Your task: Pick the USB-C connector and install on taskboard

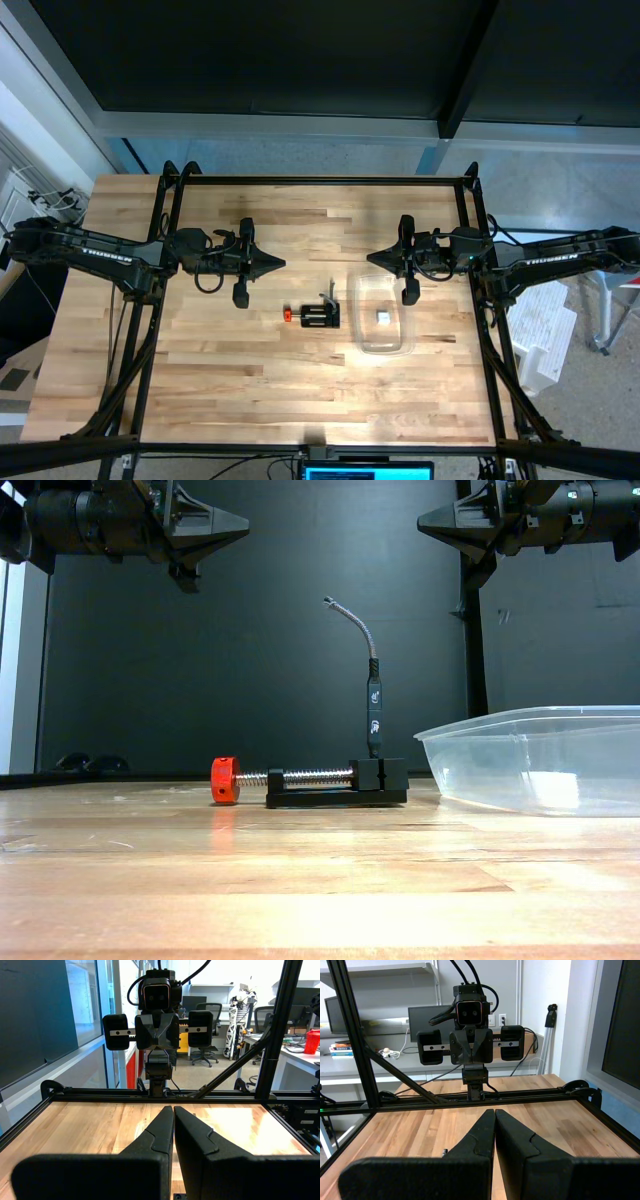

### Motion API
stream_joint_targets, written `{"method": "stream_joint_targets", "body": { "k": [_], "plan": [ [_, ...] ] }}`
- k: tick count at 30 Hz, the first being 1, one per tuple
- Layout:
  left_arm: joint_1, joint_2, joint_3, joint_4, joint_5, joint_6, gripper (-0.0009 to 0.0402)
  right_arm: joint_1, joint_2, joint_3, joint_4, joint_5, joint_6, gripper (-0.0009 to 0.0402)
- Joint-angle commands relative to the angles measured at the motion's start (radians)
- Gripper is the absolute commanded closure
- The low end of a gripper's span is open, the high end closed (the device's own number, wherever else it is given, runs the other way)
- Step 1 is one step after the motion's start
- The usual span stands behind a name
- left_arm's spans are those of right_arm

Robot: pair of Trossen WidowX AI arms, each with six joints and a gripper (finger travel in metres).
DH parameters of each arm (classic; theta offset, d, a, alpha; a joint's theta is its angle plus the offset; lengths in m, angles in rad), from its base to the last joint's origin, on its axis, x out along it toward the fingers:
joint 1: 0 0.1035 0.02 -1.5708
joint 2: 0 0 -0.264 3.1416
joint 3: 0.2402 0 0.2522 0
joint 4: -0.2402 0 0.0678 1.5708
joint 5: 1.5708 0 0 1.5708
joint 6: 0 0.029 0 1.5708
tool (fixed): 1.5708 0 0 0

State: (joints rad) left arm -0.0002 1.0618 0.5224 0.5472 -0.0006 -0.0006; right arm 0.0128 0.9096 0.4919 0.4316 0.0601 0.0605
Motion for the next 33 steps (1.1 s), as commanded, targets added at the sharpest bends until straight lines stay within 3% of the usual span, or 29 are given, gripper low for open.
{"method": "stream_joint_targets", "body": {
  "k": [1,33],
  "plan": [
    [0.000,0.000,0.000,0.000,0.000,0.000,0.0393,0.000,0.000,0.000,0.000,0.000,0.000,0.0393],
    [0.000,0.000,0.000,0.000,0.000,0.000,0.0393,0.000,0.001,0.000,-0.029,0.000,0.000,0.0393]
  ]
}}
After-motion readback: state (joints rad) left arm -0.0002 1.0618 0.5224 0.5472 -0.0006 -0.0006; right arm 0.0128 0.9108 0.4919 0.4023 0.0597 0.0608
